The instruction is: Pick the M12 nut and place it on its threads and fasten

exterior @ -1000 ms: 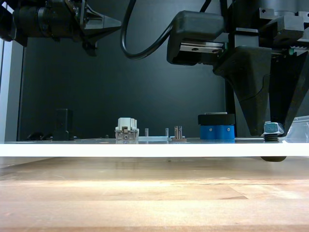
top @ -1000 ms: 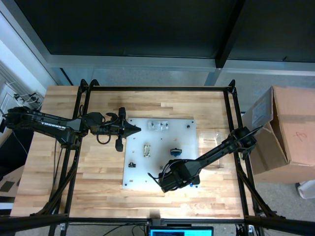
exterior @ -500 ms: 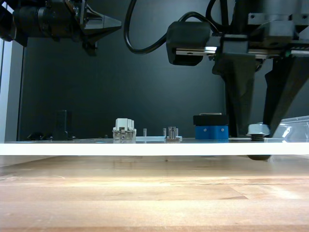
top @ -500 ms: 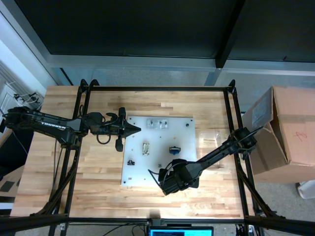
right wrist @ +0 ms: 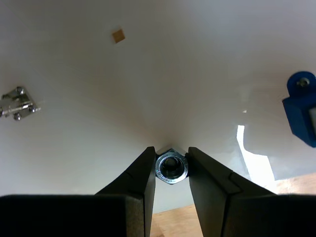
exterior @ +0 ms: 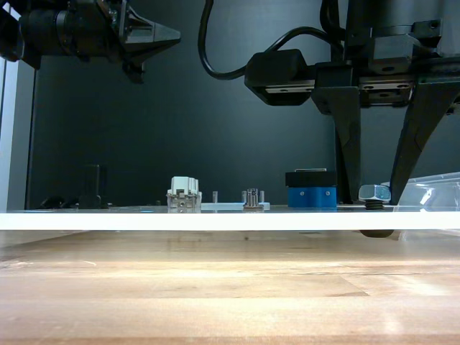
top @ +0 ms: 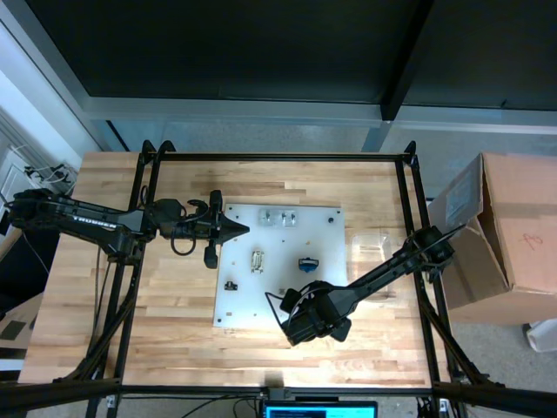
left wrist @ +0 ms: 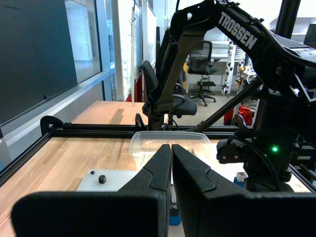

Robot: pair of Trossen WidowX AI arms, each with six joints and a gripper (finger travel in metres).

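As the small silver hex nut [exterior: 374,192] tops its ribbed black stud [exterior: 374,205], the right claw [right wrist: 171,156] pinches it, likely for turning. The left claw [top: 240,229], pressed together, hovers by the white board [top: 240,305].

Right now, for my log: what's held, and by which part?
Right gripper, board's near edge: nut, pinched by its sides, on its stud. Left gripper, board's left edge, holds nothing.

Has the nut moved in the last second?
Yes. In the low view the nut, on its stud in the right end effector, shifted left toward the unmoved left end effector.
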